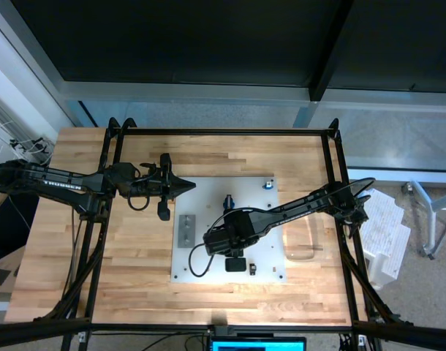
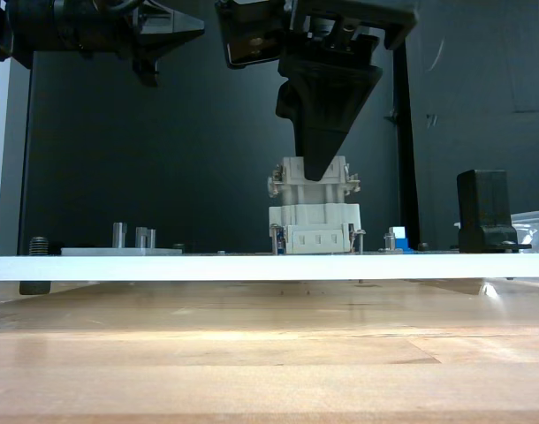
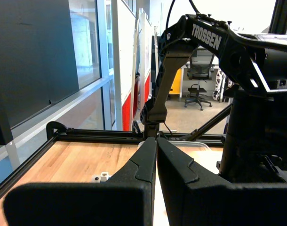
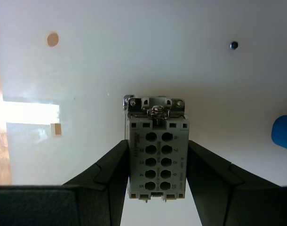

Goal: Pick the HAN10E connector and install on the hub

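Observation:
The HAN10E connector is a light grey-beige block. It stands upright on top of the hub, which is fixed to the white plate. My right gripper points straight down over it. In the right wrist view the right gripper is shut on the connector, one black finger against each long side, with the rows of dark contact holes facing the camera. From above, the right gripper hides both parts. My left gripper hovers shut and holding nothing beyond the plate's far left corner.
A grey metal block with short pegs lies on the plate's left side. A small blue part sits near the far edge, and a black part stands near the front. A clear plastic tray lies right of the plate. A black frame rims the table.

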### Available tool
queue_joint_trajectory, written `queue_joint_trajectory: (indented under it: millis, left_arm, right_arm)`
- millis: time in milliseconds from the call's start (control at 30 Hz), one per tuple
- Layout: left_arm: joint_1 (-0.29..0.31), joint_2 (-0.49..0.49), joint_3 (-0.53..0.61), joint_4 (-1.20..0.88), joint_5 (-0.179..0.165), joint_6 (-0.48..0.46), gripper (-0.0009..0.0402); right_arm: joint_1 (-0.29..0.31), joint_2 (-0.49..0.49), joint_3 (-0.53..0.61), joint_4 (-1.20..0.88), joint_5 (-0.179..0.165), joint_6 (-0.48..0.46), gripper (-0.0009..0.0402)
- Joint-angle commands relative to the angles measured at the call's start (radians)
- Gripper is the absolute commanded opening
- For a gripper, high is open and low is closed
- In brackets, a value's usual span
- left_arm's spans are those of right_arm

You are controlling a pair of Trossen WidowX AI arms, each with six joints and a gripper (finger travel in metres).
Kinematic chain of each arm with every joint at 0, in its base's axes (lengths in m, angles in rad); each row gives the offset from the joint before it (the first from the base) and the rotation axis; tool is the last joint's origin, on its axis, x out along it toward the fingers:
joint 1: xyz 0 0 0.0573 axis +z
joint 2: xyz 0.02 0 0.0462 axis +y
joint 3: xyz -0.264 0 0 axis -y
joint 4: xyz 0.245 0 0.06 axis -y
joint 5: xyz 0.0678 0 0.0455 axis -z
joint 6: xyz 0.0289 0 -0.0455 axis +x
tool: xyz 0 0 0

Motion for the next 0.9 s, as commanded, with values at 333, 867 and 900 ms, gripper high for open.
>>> queue_joint_trajectory:
  millis: [333,867,900]
  left_arm:
    - [0.0,0.0,0.0,0.0,0.0,0.0,0.0001]
    - [0.0,0.0,0.0,0.0,0.0,0.0,0.0001]
    - [0.0,0.0,0.0,0.0,0.0,0.0,0.0001]
  right_arm:
    - [0.0,0.0,-0.002,-0.004,-0.021,-0.001,0.0068]
    - [0.003,0.006,-0.024,0.04,-0.026,-0.003,0.0068]
    - [0.003,0.006,-0.029,0.045,-0.026,-0.006,0.0068]
